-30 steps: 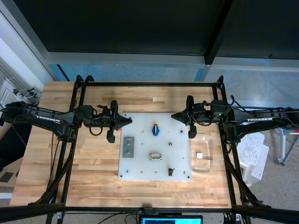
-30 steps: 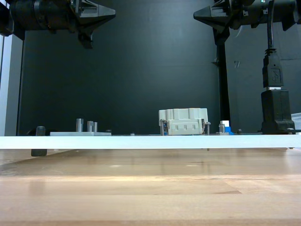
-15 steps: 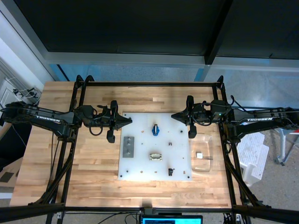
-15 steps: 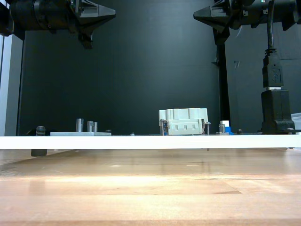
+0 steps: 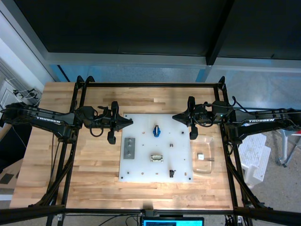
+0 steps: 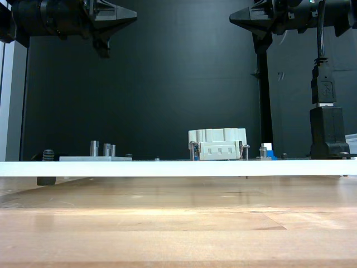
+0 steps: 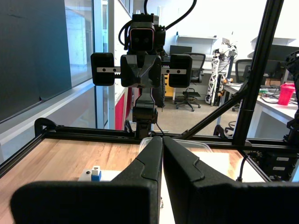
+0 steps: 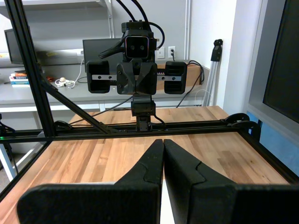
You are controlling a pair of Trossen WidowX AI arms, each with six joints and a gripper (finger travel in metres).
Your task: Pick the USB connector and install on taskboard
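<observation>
Standing on the near strip of the taskboard (image 5: 141,172), the USB connector (image 5: 172,173) is well short of both claws and more toward the right claw's side, with nothing gripping it. Farther in, the beige connector (image 5: 156,158) sits just left of the straight line from the right claw to that plug. The grey block (image 5: 129,147) lies nearer than the left claw, on its side of the board. Off the board, nearer than the right claw and outward of it, a clear tray (image 5: 207,168) holds a small white piece (image 5: 201,156). The blue part (image 5: 156,131) stands between the two claws, slightly nearer than their tips. The left claw (image 5: 131,121) hangs over the board's far left corner, fingers pressed together on nothing. The right claw (image 5: 174,117) hangs over the far right corner, likewise closed and empty. Both point at each other, high above the desk (image 5: 94,179).
</observation>
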